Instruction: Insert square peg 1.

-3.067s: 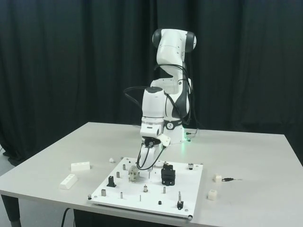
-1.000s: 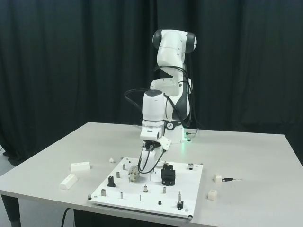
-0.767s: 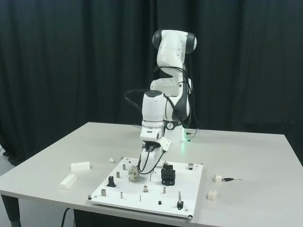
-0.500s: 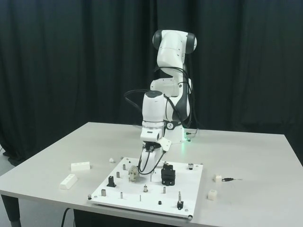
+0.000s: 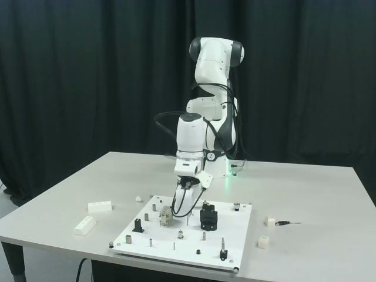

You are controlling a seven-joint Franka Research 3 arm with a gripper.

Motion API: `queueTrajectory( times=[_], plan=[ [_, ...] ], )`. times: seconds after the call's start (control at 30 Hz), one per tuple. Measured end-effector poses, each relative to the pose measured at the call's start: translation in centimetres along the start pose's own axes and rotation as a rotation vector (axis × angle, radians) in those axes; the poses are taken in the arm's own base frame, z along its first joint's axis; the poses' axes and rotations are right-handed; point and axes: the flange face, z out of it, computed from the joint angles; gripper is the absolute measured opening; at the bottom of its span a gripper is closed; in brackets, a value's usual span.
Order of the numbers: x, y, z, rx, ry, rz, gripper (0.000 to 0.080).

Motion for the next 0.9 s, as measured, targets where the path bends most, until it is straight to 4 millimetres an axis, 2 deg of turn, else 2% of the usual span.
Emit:
queueTrajectory(
  times=[0.9],
  plan=[
    [0.18, 0.10, 0.43, 0.010, -0.001, 0.007, 0.0030]
  ],
)
